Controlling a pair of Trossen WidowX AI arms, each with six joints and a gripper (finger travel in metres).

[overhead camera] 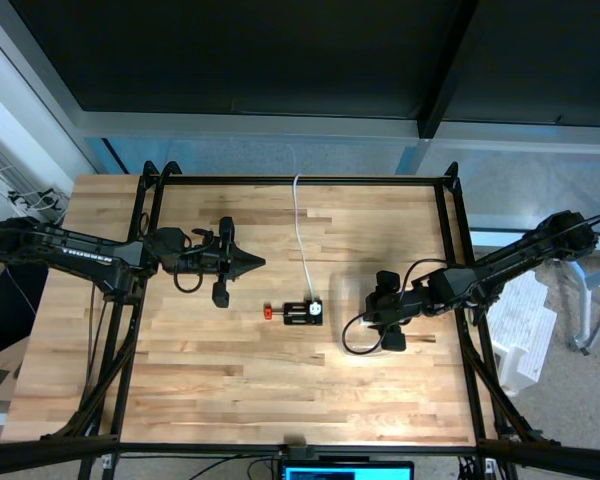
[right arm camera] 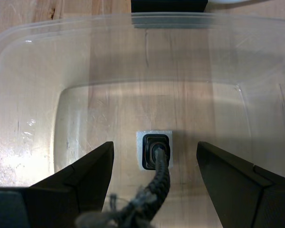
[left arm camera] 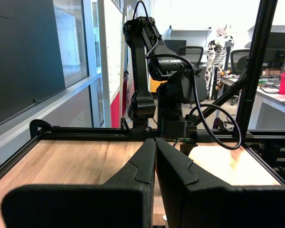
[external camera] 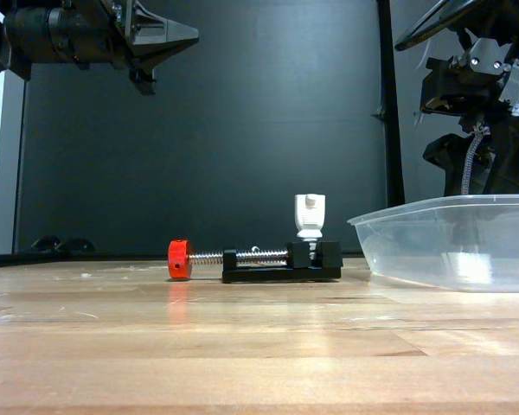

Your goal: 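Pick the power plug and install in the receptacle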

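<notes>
The power plug (right arm camera: 155, 150) is a small black piece on a white square base, lying on the floor of the clear tray (right arm camera: 28, 95), with a braided cord rising from it. My right gripper (right arm camera: 155, 144) hangs open above the tray, one finger on each side of the plug and not touching it. The white receptacle (overhead camera: 315, 309) stands upright in the black vise (external camera: 281, 261) with its red knob (external camera: 179, 259); its white cable (overhead camera: 302, 230) runs to the far edge. Left of the vise, my left gripper (overhead camera: 255, 263) hovers high, shut and empty.
The clear tray (external camera: 454, 246) sits just right of the vise on the wooden table (overhead camera: 210, 370). A black frame (overhead camera: 300, 181) borders the table along the far edge and both sides. The right arm (left arm camera: 154, 80) faces the left wrist camera.
</notes>
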